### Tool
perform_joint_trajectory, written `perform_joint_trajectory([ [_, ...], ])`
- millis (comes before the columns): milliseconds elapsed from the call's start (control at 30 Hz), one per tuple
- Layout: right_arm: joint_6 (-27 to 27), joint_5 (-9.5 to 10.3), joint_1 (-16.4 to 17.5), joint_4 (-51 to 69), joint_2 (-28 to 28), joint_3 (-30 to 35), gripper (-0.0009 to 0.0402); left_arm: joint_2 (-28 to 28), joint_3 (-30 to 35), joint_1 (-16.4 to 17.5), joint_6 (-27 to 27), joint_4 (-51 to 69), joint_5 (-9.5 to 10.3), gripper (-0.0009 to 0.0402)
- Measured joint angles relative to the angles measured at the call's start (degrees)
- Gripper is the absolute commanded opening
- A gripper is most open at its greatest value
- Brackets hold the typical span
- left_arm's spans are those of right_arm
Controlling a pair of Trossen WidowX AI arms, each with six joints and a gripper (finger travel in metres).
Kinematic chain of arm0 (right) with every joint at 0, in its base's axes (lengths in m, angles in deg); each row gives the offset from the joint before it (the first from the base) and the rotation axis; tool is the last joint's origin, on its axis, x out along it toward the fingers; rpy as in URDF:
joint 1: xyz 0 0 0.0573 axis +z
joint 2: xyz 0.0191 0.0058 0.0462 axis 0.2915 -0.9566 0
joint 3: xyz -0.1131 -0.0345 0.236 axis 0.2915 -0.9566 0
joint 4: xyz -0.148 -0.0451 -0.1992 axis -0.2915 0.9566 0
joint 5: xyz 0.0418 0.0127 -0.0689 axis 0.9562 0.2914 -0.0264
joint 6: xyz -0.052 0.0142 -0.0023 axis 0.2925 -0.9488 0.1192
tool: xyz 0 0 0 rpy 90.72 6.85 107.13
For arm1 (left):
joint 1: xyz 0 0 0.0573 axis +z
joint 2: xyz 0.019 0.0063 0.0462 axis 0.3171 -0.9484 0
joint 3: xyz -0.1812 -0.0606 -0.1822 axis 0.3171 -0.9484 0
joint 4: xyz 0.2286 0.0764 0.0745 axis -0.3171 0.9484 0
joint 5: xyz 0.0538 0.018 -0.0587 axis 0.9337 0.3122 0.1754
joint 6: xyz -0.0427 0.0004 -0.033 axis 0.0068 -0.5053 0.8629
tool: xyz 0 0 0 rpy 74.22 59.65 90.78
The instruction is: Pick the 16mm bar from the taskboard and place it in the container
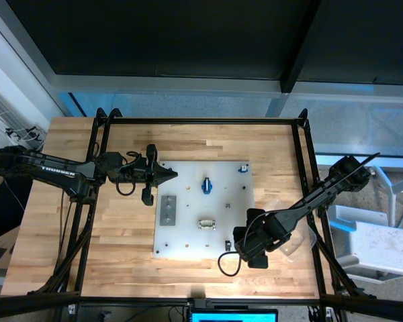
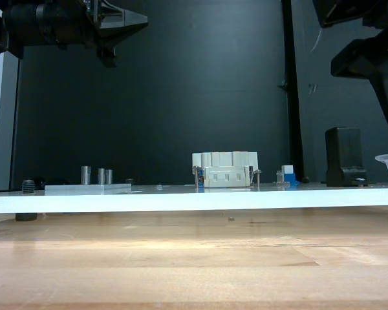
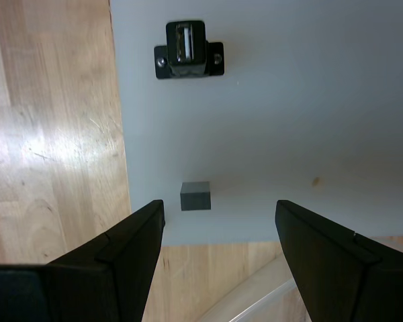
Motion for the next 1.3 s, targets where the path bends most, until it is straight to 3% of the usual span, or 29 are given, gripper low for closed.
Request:
perform_joint_trajectory([
  [1300,1.4,0.22,0.7,-10.6,-2.3,-8.0,0.0230,0.0,0.0,0.0,0.0,0.0,0.00,0.0000],
])
